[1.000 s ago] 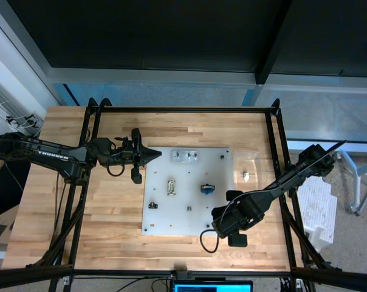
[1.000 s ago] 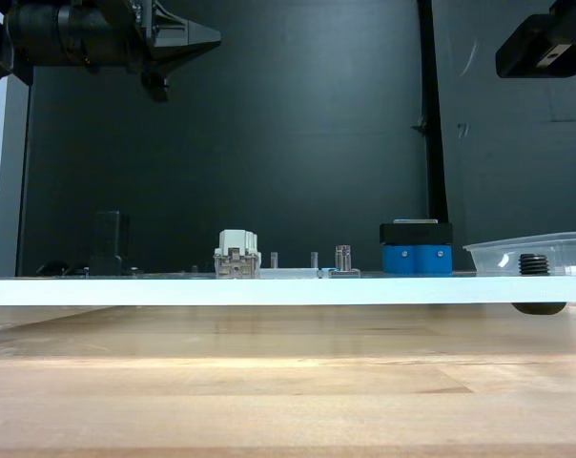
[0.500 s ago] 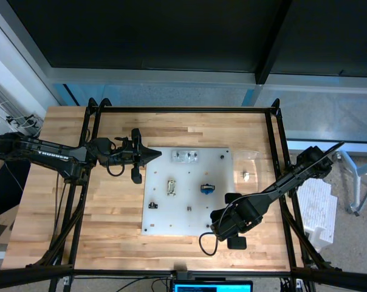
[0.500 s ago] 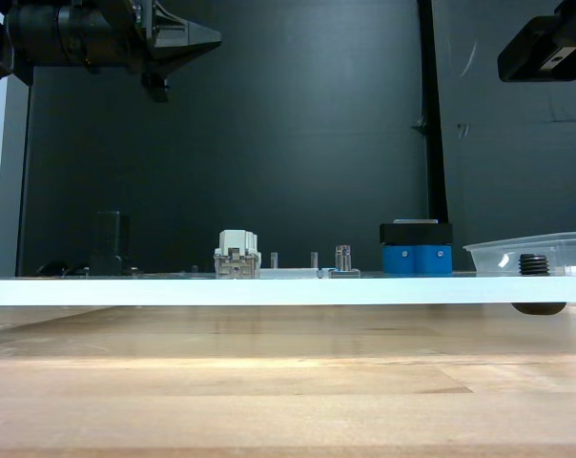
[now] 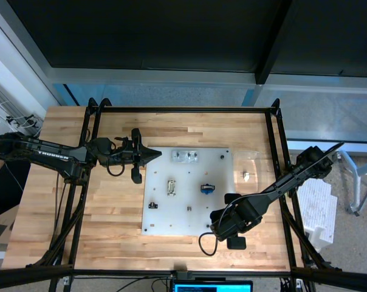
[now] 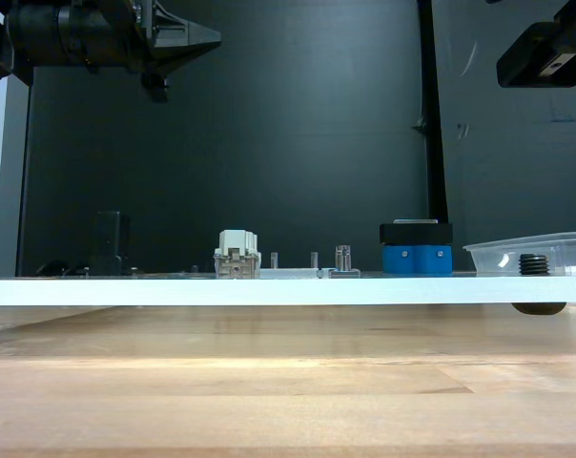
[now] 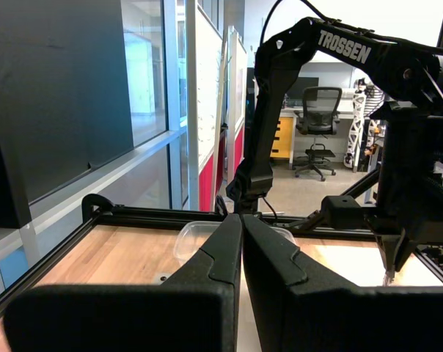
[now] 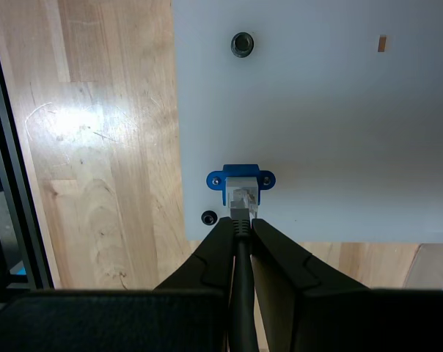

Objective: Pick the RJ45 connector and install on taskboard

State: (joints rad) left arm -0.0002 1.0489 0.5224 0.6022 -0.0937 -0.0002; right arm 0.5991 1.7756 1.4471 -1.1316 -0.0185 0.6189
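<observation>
Nearest the front edge of the wooden table (image 5: 110, 207), the right gripper (image 8: 240, 220) hangs over the near-right corner of the taskboard (image 8: 339, 132), well above its surface in the low view. Its fingers (image 8: 215, 253) are clamped together on a dark cable (image 8: 240, 293). The RJ45 connector (image 8: 241, 199), a small whitish-clear plug, projects just past the fingertips. Seen along the gripper, the plug lines up with a blue fitting (image 8: 223, 180) near the board's edge; whether the two touch cannot be told. A small black fitting (image 8: 207, 218) sits beside the blue one and a dark hole (image 8: 242, 44) lies beyond it. Further in, the board carries a pale grey connector block (image 6: 236, 254) left of centre. A clear plastic tray (image 6: 517, 250) rests on the table just off the board's right edge, with a black threaded part (image 6: 534, 264) showing through its wall. Farthest back, the left gripper (image 7: 241, 220) hangs level, high above the far-left corner of the board and pointing right. Its fingers are pressed together with nothing between them.
</observation>
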